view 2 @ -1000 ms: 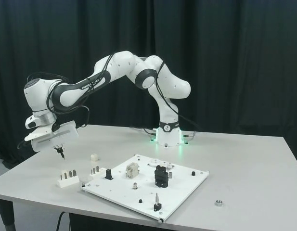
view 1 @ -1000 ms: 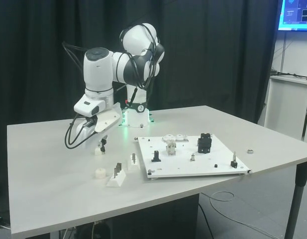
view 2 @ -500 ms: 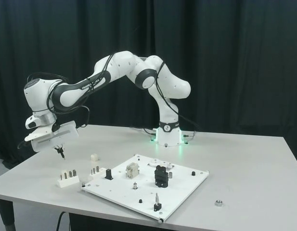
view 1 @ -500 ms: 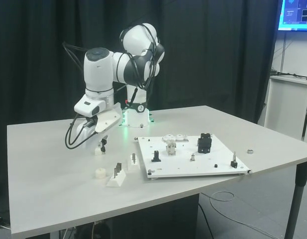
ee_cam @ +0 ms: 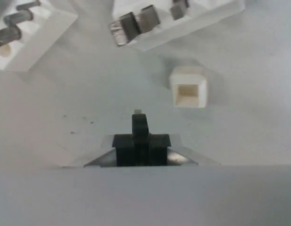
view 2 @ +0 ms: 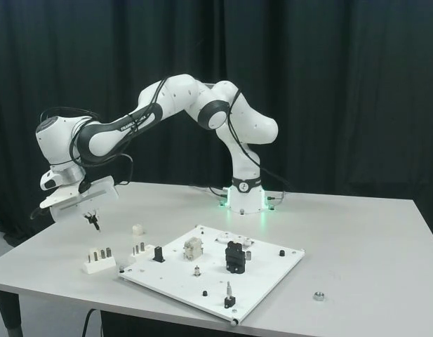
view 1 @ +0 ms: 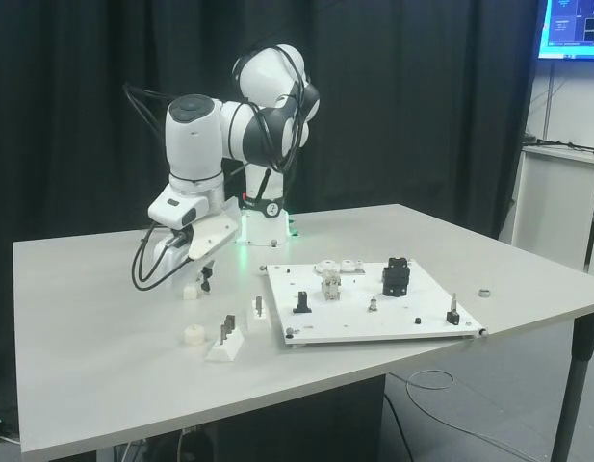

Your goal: Insert USB.

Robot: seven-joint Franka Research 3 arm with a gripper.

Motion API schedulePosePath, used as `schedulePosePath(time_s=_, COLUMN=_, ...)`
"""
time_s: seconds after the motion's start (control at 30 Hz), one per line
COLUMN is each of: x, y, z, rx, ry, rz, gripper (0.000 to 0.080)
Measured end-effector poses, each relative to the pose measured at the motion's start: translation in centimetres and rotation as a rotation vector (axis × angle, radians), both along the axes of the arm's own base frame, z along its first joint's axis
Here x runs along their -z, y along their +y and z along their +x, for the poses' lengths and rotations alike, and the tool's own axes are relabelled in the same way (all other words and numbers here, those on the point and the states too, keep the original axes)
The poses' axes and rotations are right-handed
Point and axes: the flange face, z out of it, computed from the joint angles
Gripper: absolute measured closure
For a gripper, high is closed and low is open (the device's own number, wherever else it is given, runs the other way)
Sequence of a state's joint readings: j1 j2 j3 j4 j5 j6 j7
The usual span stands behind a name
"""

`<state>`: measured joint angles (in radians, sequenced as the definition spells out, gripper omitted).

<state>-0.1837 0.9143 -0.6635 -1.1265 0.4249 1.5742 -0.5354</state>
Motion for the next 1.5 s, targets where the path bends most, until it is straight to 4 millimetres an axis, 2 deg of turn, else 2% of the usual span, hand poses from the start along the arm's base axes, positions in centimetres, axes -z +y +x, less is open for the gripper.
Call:
schedulePosePath(time_s=0.37, x=-0.8, y=2.3, z=-0.9, rx=0.032, ry=0.046, rz=0.063, gripper=0.0744)
schedulePosePath(time_s=0.73, x=-1.3, y=5.8, z=-2.4, rx=0.061, ry=0.053, rz=0.102, gripper=0.0744)
schedulePosePath(time_s=1.07, x=-1.8, y=9.0, z=-3.9, rx=0.108, ry=0.020, rz=0.062, gripper=0.0744)
schedulePosePath(time_s=1.5, x=-3.4, y=12.8, z=-5.7, rx=0.206, ry=-0.074, rz=-0.013, gripper=0.0744)
